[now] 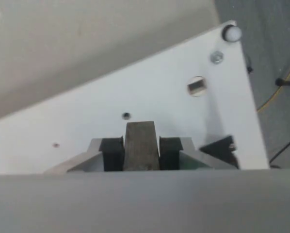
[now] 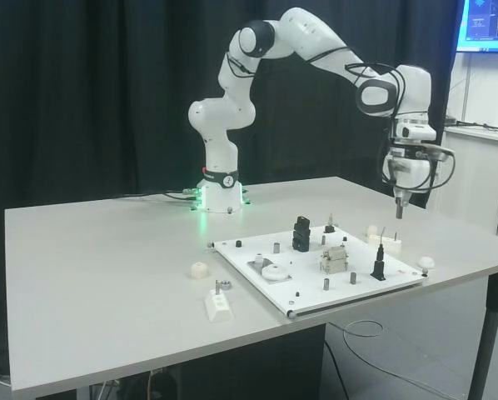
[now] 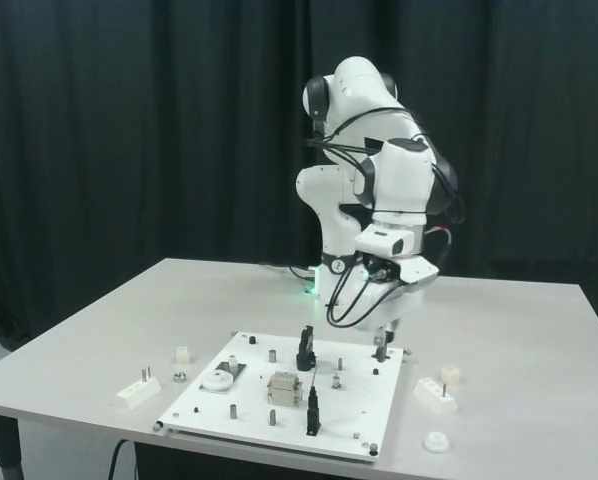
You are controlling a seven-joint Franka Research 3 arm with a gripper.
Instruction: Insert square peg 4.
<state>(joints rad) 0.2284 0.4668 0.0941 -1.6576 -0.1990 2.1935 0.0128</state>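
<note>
**Peg in hand, hole not yet reached**

Held square peg 4 point(image 1: 141, 145) upright in the gripper point(image 1: 141, 154), closed narrow on it, with a black pad point(image 1: 112, 153) pressed against either flank and the peg's lower end poking out below. Hung in the air at that moment, well above the grey table point(image 2: 107, 250) and near the far edge of the white board point(image 2: 316, 279), touching nothing. Seen likewise from the second room view: gripper point(image 3: 384, 345) poised over the far side of the board point(image 3: 359, 400), clear of the black fixtures standing on it.

Judged as the carrying step: grasp done, insertion not begun. Took the small recess point(image 1: 197, 86) with a dark, squarish opening, visible in the wrist view, for the likely socket, though could not confirm that from these views. Lay apart from the peg tip, off toward the board corner that carried the white knob point(image 1: 231, 33).

Called next for a sideways shift to bring the peg's end squarely over that opening, then a turn of the wrist to line up the flat faces with the hole's sides, then a slow, straight descent. Left little room for tilt, being square in square; risked catching an edge on the rim and jamming or slipping in the pads.
</note>
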